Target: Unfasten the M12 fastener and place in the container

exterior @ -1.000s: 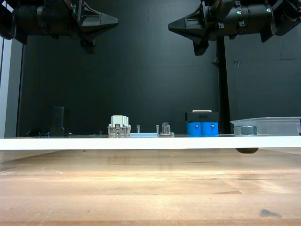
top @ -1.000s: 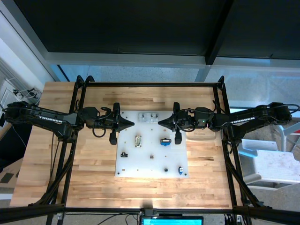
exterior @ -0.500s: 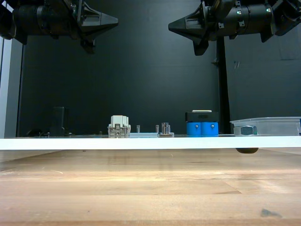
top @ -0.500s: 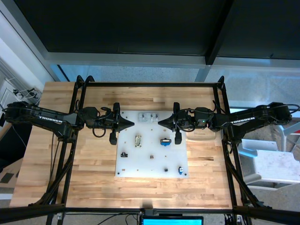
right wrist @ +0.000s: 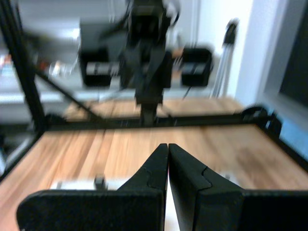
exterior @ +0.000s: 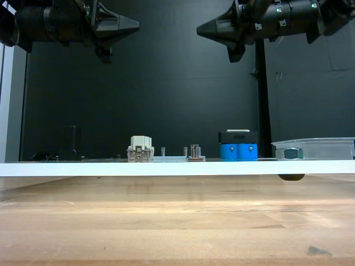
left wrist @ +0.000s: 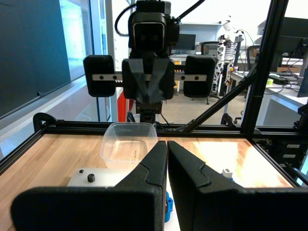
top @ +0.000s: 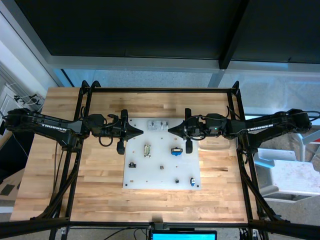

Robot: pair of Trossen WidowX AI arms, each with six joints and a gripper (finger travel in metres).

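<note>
The M12 fastener (top: pixel 176 180) stands on its stud near the white board's (top: pixel 150 175) near right edge. In the low view it is a silver nut (exterior: pixel 289 153) in front of the container (exterior: pixel 324 147). The clear container (top: pixel 212 145) sits on the wood just right of the board and looks empty in the left wrist view (left wrist: pixel 128 145). My left gripper (top: pixel 141 132) hovers shut, high over the board's far left. My right gripper (top: pixel 170 130) hovers shut at the same height over the far right, facing it. Neither holds anything.
Also on the board are a blue connector block (top: pixel 176 151), a grey connector (top: pixel 148 150), a blue-tipped black piece (top: pixel 192 180) and a small black post (left wrist: pixel 91 178) at the far right corner. A black frame (top: pixel 160 90) borders the table.
The right arm has shifted slightly leftward and a little upward, and its wrist view is smeared by motion. The left arm and the nut have not moved.
</note>
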